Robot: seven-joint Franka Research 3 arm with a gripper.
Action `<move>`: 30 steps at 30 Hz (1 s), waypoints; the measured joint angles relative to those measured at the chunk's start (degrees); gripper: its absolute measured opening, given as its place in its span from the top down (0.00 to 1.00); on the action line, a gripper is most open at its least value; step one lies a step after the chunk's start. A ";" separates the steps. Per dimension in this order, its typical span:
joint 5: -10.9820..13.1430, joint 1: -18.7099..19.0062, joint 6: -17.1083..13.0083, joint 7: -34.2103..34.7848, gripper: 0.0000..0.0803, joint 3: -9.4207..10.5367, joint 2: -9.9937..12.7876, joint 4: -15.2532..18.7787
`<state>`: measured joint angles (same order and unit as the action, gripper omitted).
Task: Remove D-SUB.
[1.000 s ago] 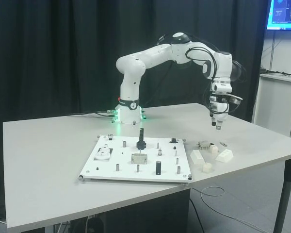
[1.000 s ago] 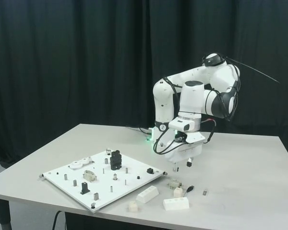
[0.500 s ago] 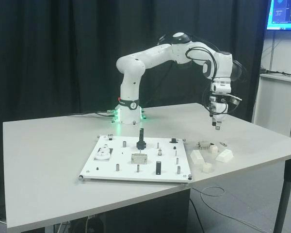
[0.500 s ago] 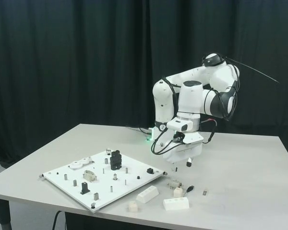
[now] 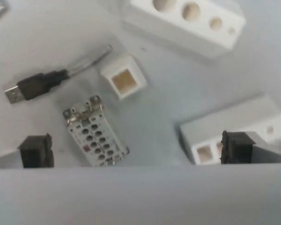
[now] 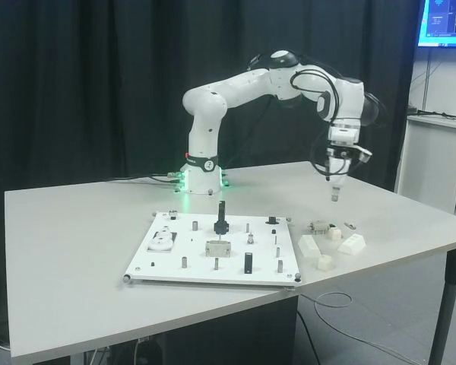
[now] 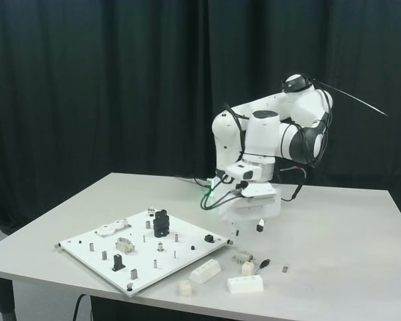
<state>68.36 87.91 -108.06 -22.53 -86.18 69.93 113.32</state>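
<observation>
Beneath the wrist camera, the grey table [image 5: 47, 23] carries a small spread of loose parts. The gripper [image 5: 131, 151] has its two black fingertips [image 5: 36, 151] set wide apart with nothing between them. Between the fingertips lies the D-SUB connector [image 5: 94, 136], flat on the table, its face with two rows of holes turned up. Touching nothing, a black USB plug [image 5: 37, 85] lies just beside it, and a small white cube [image 5: 123, 81] with a square socket sits near the connector's metal end. A long white block [image 5: 187, 21] with round holes lies farther off, and another white block [image 5: 229, 126] with square sockets sits by the other fingertip. From the first room view, the white arm [image 6: 235, 87] reaches out over the table with the gripper [image 6: 334, 196] hanging well above the surface. The connector [image 6: 317, 226] rests on the table at about four o'clock of the white board [image 6: 213, 262], off its edge, among the white blocks. From the second room view, the gripper [image 7: 259, 227] hovers above the parts, and the connector [image 7: 242, 257] lies on the table at about five o'clock of it, just past the board's [image 7: 87, 257] corner.
</observation>
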 joint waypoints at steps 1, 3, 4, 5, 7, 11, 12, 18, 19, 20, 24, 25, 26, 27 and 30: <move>-0.28 -0.14 0.38 1.89 0.00 -0.22 0.00 0.01; -0.93 -0.48 1.26 6.11 0.00 -0.71 0.00 0.01; -1.30 -0.67 1.79 8.24 0.00 -0.99 0.00 0.02; -1.66 -0.88 2.28 10.22 0.00 -1.29 0.00 0.04; -2.32 -1.36 3.33 13.78 0.00 -1.93 0.00 0.12; -3.64 -2.43 5.27 18.15 0.00 -3.25 0.00 0.61; -3.95 -2.73 5.69 19.04 0.00 -3.57 0.00 0.81; -5.11 -4.38 7.22 24.29 0.00 -5.49 -0.01 2.81; -5.17 -4.63 7.22 24.56 0.00 -5.78 -0.01 3.26; -5.21 -4.87 7.22 24.59 0.00 -6.05 -0.01 3.71; -5.28 -5.98 7.06 24.59 0.00 -7.12 0.02 5.59; -5.28 -6.28 6.92 24.60 0.00 -7.40 0.03 6.03; -5.28 -6.60 6.72 24.79 0.00 -7.65 0.03 6.45; -5.28 -6.92 6.52 25.38 0.00 -7.87 0.04 6.84; -5.27 -7.98 5.86 30.40 0.00 -8.51 0.05 8.06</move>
<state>63.09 79.93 -102.19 7.87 -94.69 69.98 121.38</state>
